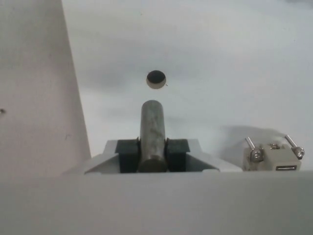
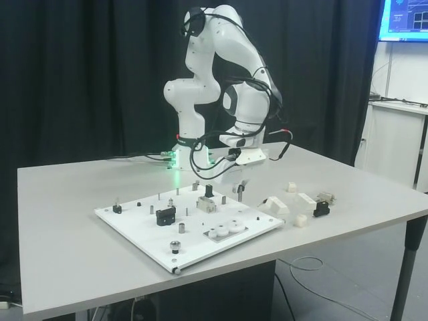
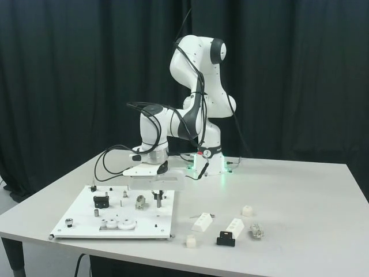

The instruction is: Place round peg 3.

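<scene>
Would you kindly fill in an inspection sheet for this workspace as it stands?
Surface: grey table carrying a white board near its front edge.
Job's things: round peg held above the board; an open hole lies just ahead of it in the wrist view.
Clutter: small white blocks and a black part loose on the table beside the board; a screwed fitting on the board.
Grippers: pincer shut on the peg.
Cables: black cables loop from the wrist.
Surroundings: black curtain; a screen in one corner.
</scene>
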